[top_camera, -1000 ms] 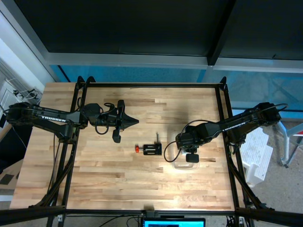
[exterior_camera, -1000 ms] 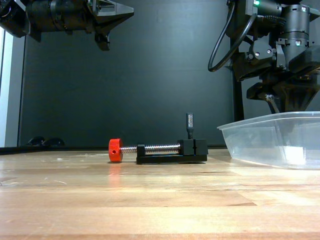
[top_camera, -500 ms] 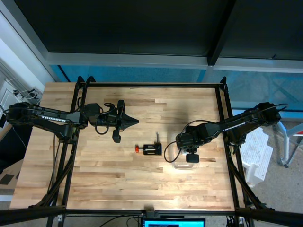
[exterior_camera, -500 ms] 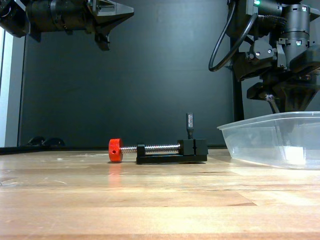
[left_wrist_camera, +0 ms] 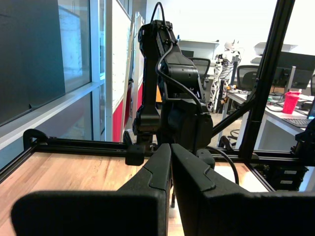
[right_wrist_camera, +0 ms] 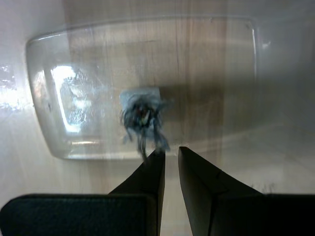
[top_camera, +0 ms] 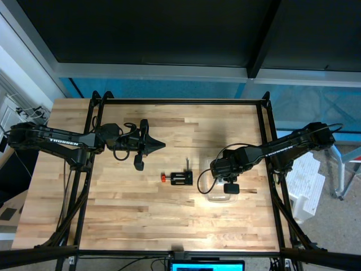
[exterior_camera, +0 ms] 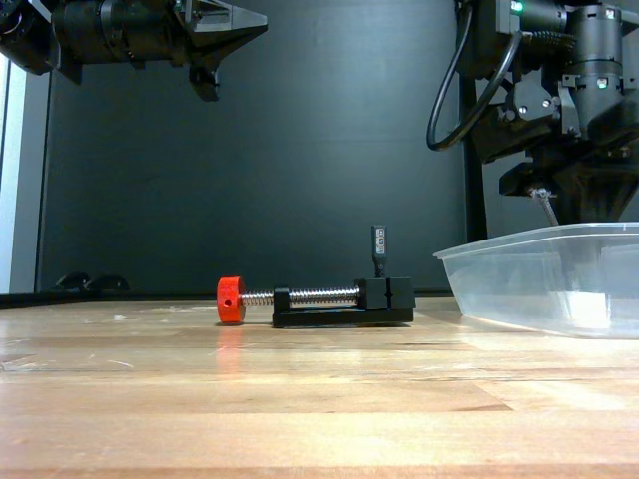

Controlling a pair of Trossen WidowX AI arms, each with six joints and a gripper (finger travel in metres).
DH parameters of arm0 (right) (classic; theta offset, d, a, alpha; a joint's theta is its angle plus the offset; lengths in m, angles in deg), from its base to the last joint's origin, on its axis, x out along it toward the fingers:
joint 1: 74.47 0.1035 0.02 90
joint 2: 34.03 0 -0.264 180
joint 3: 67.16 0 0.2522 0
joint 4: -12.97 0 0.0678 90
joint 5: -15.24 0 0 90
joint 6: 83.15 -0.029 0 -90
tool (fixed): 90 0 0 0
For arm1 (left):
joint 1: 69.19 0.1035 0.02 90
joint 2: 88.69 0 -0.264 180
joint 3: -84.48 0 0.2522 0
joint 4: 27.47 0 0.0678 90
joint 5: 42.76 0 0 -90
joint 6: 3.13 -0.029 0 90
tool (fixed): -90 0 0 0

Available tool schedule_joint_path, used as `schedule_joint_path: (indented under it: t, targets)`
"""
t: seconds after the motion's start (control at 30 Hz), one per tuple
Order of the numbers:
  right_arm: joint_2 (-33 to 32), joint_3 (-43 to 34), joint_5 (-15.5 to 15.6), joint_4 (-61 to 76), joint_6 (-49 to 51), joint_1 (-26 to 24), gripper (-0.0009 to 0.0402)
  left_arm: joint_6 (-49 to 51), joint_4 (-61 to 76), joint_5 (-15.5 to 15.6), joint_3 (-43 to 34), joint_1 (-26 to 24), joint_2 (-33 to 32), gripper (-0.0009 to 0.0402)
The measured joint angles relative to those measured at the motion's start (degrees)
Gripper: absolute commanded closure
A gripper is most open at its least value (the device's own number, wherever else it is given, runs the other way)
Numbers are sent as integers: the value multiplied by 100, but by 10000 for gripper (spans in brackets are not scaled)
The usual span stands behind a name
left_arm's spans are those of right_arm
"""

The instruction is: Pick the usb-c connector and install on the hub

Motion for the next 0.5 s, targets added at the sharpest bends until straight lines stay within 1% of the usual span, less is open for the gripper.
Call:
schedule_joint_path:
  t: [0.23,0.5]
  targets:
    - [2,-328,0,197,0,22,356,2,-2,0,0,0,-2,393]
    - [4,-470,-2,282,37,35,351,0,0,0,0,0,-2,393]
